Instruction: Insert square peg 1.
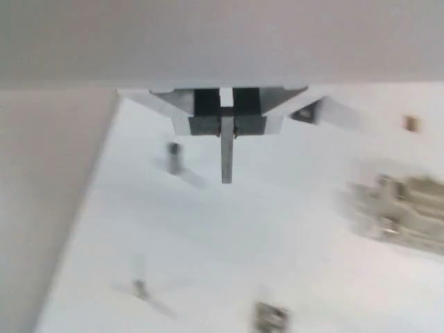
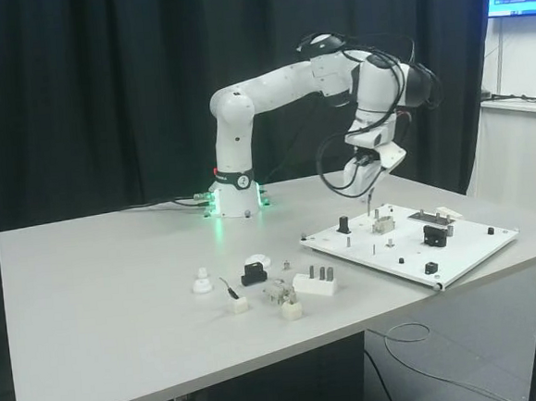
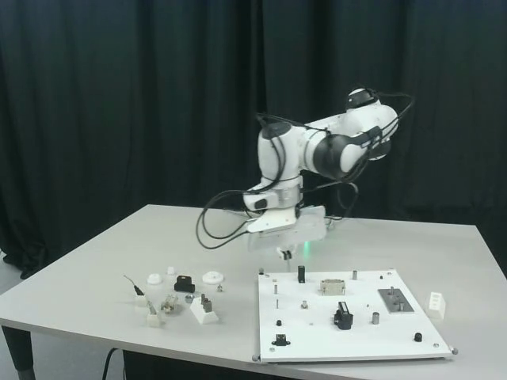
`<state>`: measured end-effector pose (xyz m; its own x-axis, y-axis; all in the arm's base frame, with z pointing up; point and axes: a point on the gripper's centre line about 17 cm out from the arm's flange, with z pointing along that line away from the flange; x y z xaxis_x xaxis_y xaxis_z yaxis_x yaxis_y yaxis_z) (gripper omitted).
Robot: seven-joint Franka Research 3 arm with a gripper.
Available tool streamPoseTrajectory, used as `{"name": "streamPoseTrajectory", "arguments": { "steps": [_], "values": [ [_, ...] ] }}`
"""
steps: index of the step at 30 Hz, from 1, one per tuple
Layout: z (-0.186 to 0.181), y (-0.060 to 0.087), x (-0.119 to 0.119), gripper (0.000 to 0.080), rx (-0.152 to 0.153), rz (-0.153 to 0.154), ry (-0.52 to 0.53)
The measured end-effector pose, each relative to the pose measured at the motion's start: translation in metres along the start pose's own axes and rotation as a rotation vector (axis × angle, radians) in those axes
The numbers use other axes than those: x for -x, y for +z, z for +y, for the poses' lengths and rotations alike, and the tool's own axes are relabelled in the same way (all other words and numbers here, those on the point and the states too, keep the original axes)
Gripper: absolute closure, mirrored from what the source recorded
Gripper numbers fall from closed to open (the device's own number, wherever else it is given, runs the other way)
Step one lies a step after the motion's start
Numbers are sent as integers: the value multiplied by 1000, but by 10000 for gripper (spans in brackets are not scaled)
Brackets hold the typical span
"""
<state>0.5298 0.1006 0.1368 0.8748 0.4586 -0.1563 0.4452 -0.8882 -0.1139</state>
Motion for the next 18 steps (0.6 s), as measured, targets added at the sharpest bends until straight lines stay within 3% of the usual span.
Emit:
{"name": "streamPoseTrajectory", "arguments": {
  "steps": [9, 18],
  "values": [
    [-56, 5, -22, 767, 8, 9, 31],
    [-92, 20, -44, 767, 60, 23, 28]
  ]
}}
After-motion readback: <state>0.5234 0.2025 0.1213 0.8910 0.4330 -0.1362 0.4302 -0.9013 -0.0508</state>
